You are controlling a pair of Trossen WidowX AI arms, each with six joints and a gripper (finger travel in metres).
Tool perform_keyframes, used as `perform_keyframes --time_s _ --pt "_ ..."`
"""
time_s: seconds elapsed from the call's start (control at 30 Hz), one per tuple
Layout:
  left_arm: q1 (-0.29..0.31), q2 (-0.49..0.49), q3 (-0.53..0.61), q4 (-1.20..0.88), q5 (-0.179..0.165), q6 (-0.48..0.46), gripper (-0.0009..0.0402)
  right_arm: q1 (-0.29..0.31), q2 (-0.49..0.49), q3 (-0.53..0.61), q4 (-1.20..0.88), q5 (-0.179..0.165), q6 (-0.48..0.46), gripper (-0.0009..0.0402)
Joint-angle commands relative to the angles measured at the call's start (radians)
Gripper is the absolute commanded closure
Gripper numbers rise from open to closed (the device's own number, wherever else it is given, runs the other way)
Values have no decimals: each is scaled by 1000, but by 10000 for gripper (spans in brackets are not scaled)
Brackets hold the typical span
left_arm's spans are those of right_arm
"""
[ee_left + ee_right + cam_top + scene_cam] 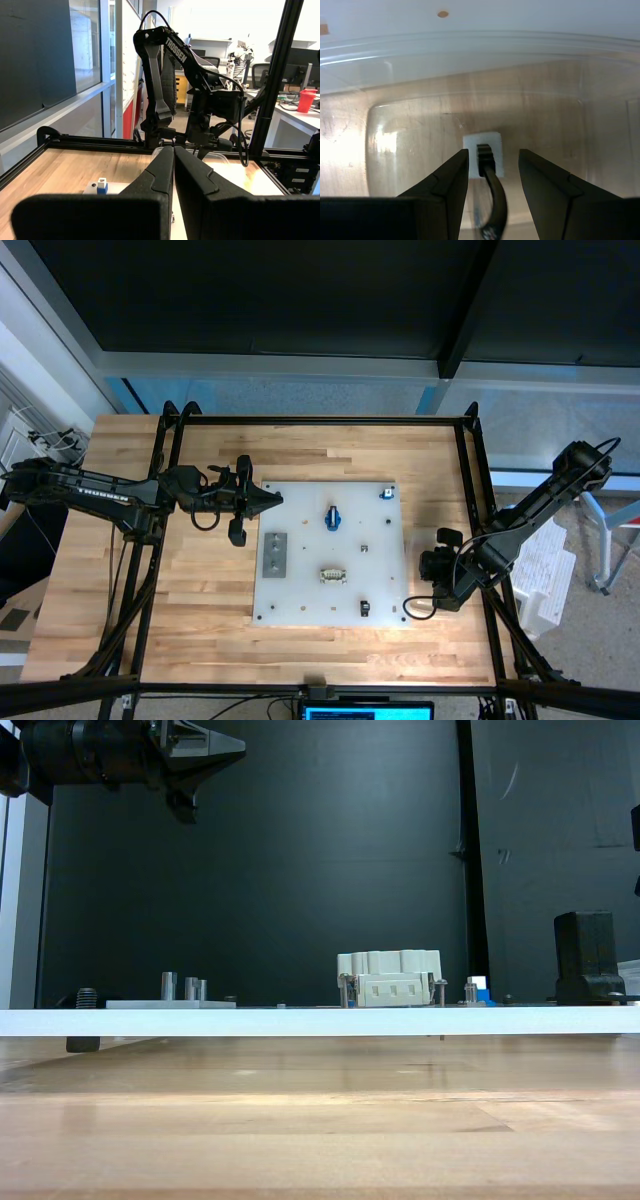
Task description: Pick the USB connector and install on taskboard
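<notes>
right end effector (493, 152) over connector (484, 156) in tray (470, 50), left end effector (272, 498) aloft

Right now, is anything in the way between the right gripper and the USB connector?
Nothing visible does. The right gripper is open over the clear tray, and the USB connector lies there in line with the gap between its fingers. The left gripper hangs shut above the left edge of the taskboard.

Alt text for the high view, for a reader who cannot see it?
From above, a white taskboard lies on a wooden table; the left gripper hovers over its far left corner, and the right gripper hangs beside its right edge. A grey block, blue part and beige connector sit on the board.
</notes>
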Motion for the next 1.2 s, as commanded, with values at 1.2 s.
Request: perform_keyframes --time_s 1.2 --pt "0 0 0 0 0 0 393 7 -44 -50 76 -24 -34 393"
